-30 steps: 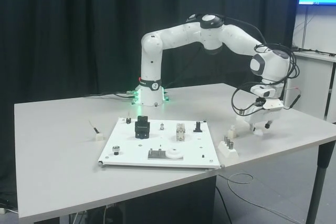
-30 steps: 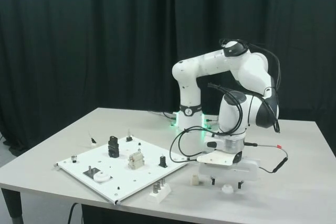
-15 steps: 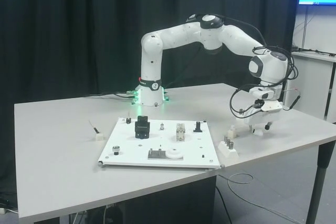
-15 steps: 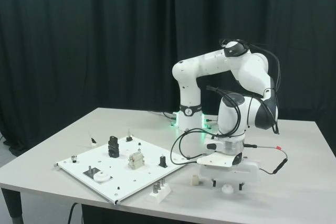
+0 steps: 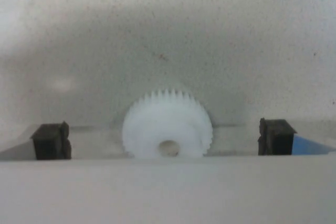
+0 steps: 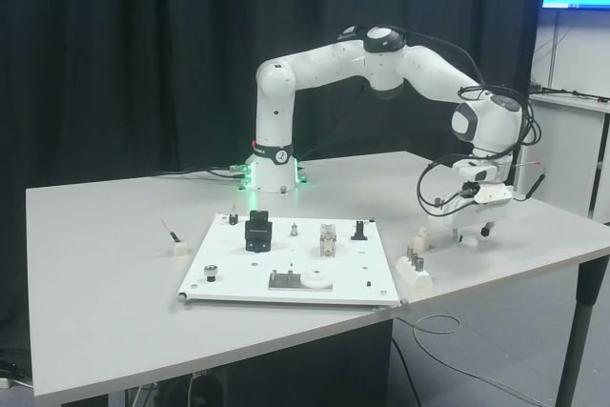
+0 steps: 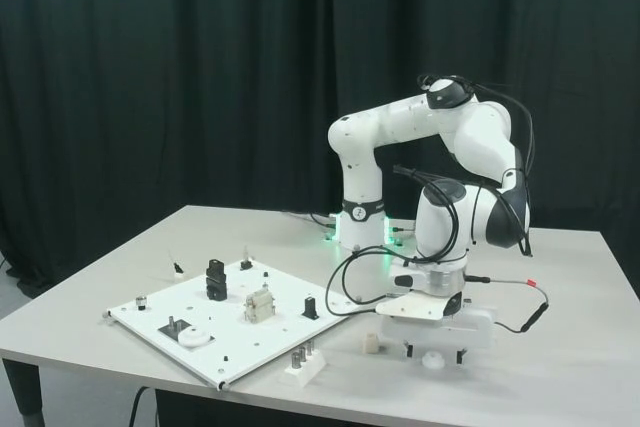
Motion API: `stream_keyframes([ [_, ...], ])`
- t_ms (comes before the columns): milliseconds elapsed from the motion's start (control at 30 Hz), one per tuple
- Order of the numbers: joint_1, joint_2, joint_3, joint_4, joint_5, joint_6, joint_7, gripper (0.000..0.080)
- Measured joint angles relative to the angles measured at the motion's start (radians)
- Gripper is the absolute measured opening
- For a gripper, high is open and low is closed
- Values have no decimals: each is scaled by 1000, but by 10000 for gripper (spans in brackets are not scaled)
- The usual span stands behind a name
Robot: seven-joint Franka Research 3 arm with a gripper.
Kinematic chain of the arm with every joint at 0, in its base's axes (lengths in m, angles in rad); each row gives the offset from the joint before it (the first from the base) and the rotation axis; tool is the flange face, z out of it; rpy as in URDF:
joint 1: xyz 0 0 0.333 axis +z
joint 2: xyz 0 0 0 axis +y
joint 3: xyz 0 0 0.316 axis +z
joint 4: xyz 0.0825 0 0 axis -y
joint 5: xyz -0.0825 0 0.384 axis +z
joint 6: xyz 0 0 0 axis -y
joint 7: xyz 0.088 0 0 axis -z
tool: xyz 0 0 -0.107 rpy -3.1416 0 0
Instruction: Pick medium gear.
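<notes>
The medium gear (image 5: 167, 124) is white and toothed, with a centre hole, and lies flat on the grey table. In the wrist view it sits midway between my two black fingertips (image 5: 51, 141), which stand wide apart on either side without touching it. My gripper (image 5: 164, 139) is open. From the room cameras the gripper (image 6: 474, 233) (image 7: 433, 351) hangs low over the table's right part, straddling the gear (image 7: 433, 359).
A white assembly board (image 6: 295, 259) (image 7: 262, 332) carries black and grey fixtures and another white gear (image 6: 317, 280). A white holder with pins (image 6: 415, 269) and a small white piece (image 6: 419, 237) stand between the board and my gripper. A cable trails from the wrist.
My gripper has sunk slightly toward the table around the gear. The gear and the board parts have not moved.
</notes>
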Motion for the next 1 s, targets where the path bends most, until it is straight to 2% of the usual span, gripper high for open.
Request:
stream_keyframes([
  [433, 0, 0, 5, -6, 3, 3, -1, 800],
  [1000, -2, 0, 27, -12, 7, 33, -6, 800],
])
